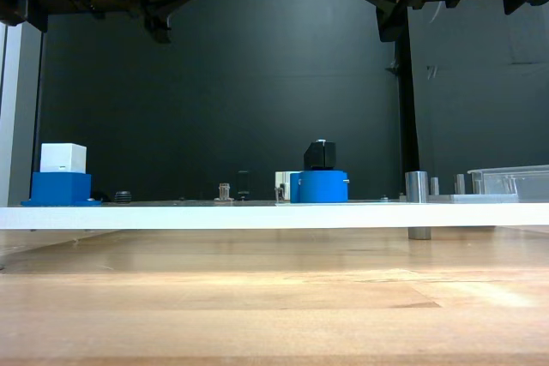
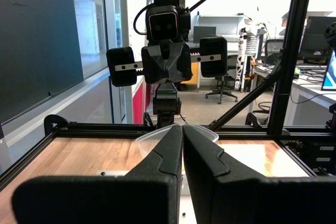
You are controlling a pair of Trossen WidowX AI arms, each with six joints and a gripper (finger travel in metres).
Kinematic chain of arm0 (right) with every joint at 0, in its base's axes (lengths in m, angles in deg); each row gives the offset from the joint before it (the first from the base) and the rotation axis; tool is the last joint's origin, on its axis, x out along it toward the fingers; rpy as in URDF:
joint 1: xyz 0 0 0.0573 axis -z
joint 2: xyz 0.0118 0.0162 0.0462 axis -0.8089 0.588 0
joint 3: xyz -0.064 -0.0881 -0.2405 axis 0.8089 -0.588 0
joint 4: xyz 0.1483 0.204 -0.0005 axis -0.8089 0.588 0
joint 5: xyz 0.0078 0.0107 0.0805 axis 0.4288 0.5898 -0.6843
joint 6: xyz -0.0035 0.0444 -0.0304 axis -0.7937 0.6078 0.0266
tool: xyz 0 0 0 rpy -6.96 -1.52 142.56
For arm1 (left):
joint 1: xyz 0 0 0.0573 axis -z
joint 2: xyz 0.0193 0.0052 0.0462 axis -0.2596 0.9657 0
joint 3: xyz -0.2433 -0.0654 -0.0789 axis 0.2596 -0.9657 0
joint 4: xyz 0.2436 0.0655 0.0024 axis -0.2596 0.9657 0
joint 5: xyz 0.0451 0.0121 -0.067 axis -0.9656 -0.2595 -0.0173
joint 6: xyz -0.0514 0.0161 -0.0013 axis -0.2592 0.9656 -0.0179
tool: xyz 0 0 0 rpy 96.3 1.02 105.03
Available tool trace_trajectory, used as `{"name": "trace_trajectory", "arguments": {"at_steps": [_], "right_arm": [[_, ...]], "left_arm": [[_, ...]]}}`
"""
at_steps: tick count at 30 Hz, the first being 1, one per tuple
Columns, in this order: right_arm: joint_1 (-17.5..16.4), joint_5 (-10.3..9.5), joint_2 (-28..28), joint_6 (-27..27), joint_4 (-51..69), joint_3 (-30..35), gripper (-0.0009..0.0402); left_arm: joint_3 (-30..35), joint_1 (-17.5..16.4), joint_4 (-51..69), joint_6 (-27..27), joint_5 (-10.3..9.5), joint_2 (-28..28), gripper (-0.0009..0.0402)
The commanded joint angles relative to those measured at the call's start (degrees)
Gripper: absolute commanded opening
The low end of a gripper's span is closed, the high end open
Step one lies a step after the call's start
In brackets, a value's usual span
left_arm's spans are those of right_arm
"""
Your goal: Pick the 16mm cylinder and place it in the container
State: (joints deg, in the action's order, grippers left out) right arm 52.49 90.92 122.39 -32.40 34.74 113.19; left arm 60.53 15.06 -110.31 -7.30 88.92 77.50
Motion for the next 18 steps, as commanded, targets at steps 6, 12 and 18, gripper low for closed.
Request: {"name": "trace_trajectory", "arguments": {"at_steps": [6, 12, 18], "right_arm": [[0.0, -0.02, 0.0, -3.5, 2.7, 0.0, 0.0], [0.0, -0.04, 0.0, -1.0, 3.0, 0.3, 0.0], [0.0, -0.04, 0.0, -0.6, 10.1, 4.5, 0.0]], "left_arm": [[0.0, 0.0, 0.0, 0.0, 0.02, 0.0, 0.0], [0.0, 0.0, 0.0, 0.0, 0.02, 0.0, 0.0], [0.0, 0.0, 0.0, 0.0, 0.02, 0.0, 0.0]]}}
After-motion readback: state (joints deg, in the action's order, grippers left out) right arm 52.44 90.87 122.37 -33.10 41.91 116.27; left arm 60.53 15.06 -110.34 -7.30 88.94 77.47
